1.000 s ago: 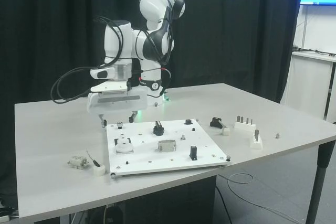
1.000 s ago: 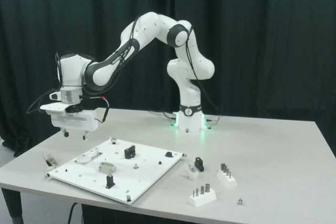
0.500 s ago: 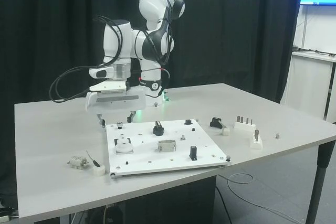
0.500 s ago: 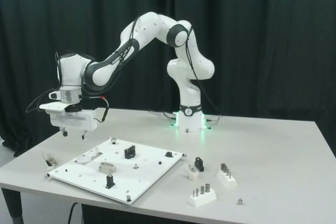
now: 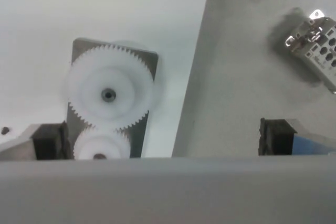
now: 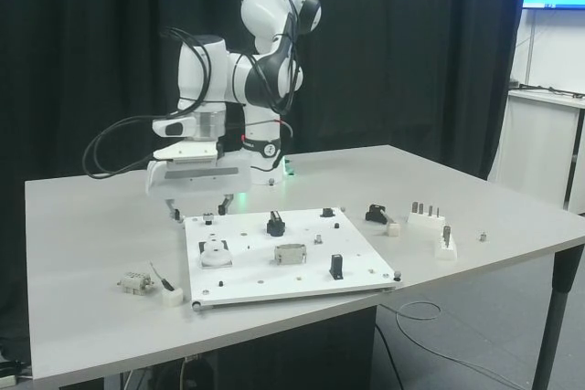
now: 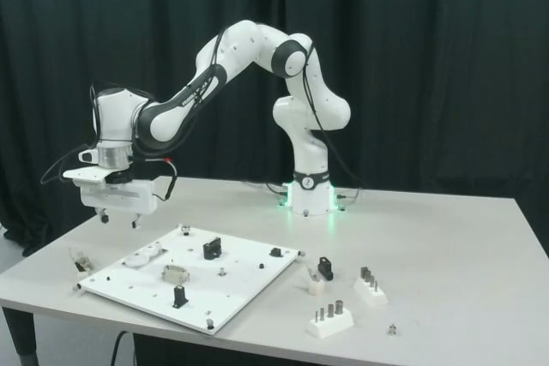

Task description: Pick round peg 4.

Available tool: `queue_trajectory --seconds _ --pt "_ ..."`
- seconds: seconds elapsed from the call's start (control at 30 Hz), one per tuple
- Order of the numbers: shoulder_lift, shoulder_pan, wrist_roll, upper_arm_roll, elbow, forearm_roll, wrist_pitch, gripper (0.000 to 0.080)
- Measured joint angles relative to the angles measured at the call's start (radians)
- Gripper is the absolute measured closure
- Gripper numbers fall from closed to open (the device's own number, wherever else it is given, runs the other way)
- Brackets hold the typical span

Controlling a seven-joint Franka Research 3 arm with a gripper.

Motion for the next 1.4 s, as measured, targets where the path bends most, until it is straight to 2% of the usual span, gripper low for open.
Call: queue_trajectory --seconds 0.17,0.33,0.63,0.97,1.4 --pt "-0.001 0.006 0.000 0.010 0.002 0.009 0.000 0.0003" --pt "-0.006 0.017 0.004 0.034 0.004 0.027 0.000 0.0003" --pt "-0.015 0.073 0.080 0.054 0.004 0.059 -0.026 0.0003" --pt "-0.034 0.185 0.249 0.058 0.004 0.080 -0.079 0.0003" --pt "-0.068 0.341 0.491 0.058 0.004 0.064 -0.126 0.0003"
